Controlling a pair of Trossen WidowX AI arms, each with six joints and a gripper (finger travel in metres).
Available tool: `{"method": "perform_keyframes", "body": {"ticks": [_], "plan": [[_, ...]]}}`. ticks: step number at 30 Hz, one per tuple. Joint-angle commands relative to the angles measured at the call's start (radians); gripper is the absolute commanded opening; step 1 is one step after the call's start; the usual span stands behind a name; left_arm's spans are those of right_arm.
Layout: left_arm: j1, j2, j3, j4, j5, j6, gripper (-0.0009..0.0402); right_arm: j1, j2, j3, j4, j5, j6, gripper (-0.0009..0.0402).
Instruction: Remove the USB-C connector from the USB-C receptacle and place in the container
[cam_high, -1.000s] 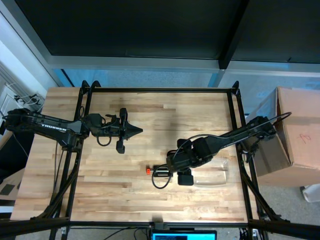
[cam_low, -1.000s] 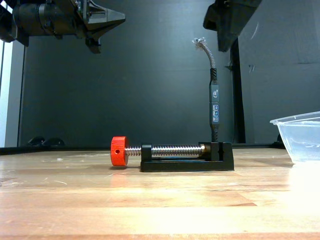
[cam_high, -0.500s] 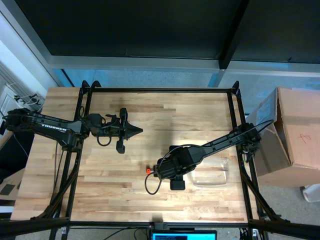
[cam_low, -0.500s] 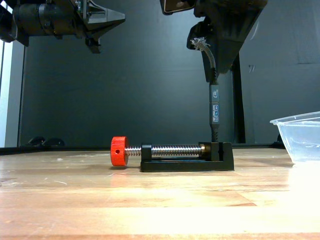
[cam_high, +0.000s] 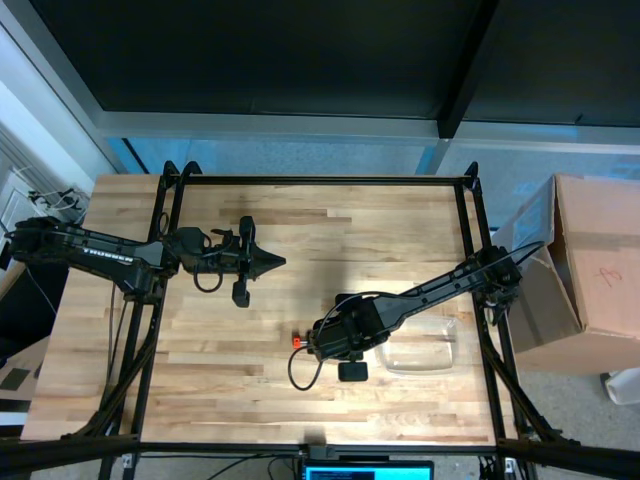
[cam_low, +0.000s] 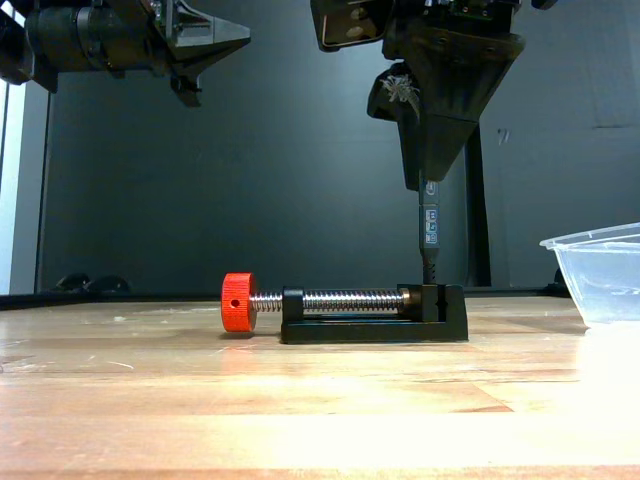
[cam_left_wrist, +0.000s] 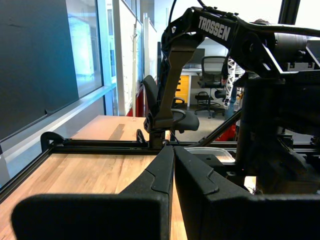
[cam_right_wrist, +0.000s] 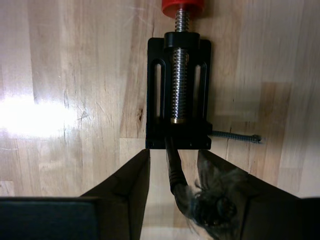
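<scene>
One USB-C connector (cam_low: 431, 225) stands upright, its foot seated in the one black clamp (cam_low: 375, 315). The right gripper (cam_right_wrist: 173, 156) is above the clamp, its two fingers apart on both sides of the connector's cable, not gripping it. One container (cam_low: 590, 242) stands to the right of the clamp. The left gripper (cam_left_wrist: 173, 155), fingers pressed together and empty, hangs high to the left of the clamp.

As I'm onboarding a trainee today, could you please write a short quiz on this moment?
1. Fill in: the left claw hovers high over the left side of the table, fingers ____.
2. True or false: the USB-C connector stands upright in the USB-C receptacle.
3. Which claw is open, straddling the connector's cable? A left claw; B right claw.
Key: 1 shut; 2 true; 3 B.
</scene>
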Motion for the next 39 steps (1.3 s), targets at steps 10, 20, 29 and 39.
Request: {"method": "perform_keyframes", "body": {"ticks": [10,20,29,39], "plan": [[0.000,0.000,0.000,0.000,0.000,0.000,0.0000,0.000,0.000,-0.007,0.003,0.001,-0.040,0.0040],[0.000,0.000,0.000,0.000,0.000,0.000,0.0000,0.000,-0.001,-0.007,0.003,0.001,-0.047,-0.0001],[0.000,0.000,0.000,0.000,0.000,0.000,0.0000,-0.001,-0.009,0.003,-0.009,0.001,-0.051,0.0000],[0.000,0.000,0.000,0.000,0.000,0.000,0.0000,-0.003,-0.054,0.003,-0.011,0.004,-0.051,0.0000]]}}
